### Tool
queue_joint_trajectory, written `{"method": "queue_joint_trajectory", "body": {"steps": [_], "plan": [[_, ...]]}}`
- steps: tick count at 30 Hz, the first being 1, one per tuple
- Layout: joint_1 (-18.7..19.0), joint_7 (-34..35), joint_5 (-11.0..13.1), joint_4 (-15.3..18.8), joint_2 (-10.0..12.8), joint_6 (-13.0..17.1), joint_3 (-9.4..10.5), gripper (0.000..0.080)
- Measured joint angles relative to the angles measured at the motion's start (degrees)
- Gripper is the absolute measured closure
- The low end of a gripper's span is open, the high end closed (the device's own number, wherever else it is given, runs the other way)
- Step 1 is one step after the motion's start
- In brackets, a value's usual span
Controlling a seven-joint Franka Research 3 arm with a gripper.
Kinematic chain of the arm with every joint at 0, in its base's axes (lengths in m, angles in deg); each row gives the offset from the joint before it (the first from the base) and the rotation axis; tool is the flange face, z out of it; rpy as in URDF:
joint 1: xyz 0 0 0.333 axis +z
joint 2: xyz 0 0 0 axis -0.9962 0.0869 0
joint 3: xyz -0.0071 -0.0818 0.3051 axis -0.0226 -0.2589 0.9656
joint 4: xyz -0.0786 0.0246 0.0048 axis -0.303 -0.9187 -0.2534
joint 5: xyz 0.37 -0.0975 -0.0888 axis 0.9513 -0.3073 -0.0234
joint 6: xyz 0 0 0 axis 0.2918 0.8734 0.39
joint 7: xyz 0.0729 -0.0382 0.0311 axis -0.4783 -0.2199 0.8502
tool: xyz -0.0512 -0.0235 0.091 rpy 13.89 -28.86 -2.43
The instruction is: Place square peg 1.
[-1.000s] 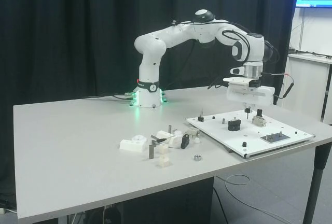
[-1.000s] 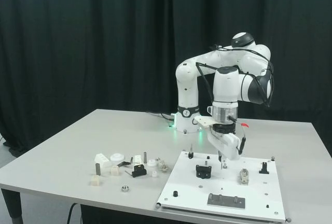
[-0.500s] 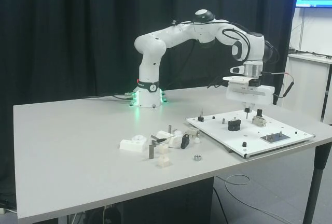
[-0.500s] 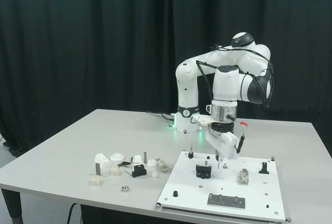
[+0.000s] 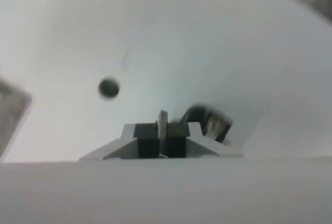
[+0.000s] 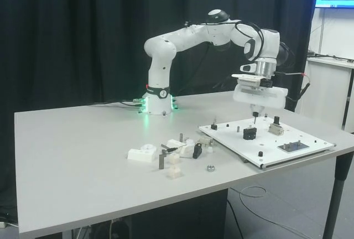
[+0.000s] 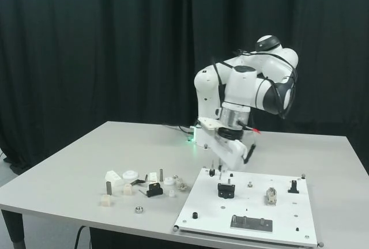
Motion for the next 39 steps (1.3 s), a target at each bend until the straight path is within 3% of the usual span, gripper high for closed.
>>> {"method": "queue_joint_trajectory", "body": {"steps": [13,31,39], "plan": [[-5.5,-11.1,-0.4,1.3,0.0,0.0,-0.98,0.0775],[-11.5,-29.7,-0.2,6.6,0.5,1.7,-1.60,0.0775],[-13.6,-36.6,1.8,9.6,1.1,2.8,-0.93,0.0775]]}}
